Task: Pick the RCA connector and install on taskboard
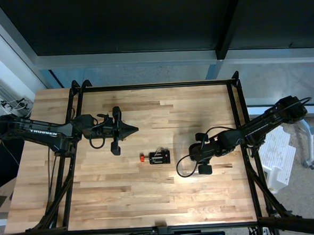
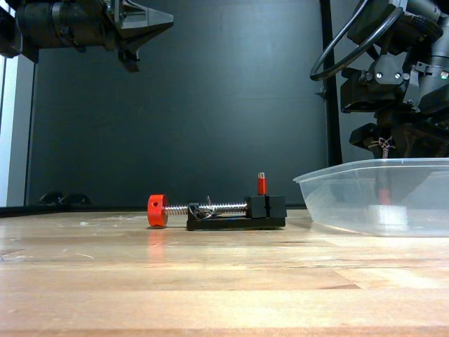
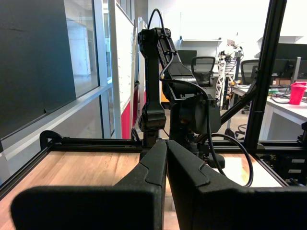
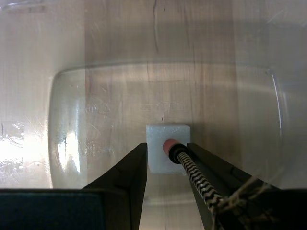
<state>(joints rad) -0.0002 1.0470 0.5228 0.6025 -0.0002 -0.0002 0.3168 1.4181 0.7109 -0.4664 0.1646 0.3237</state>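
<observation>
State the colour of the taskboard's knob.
Red knob, clearest in low view; left gripper hangs high, shut; right gripper open over tray.

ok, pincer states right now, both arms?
Left pincer: closed, empty, raised above the table.
Right pincer: open, around the RCA connector in the clear tray, not clamped.

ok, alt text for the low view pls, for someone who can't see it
The black taskboard, red knob at its left end, lies on the wooden table, nothing touching it. To its right stands a clear plastic tray with the right gripper hanging over it; the left gripper is high at upper left.
</observation>
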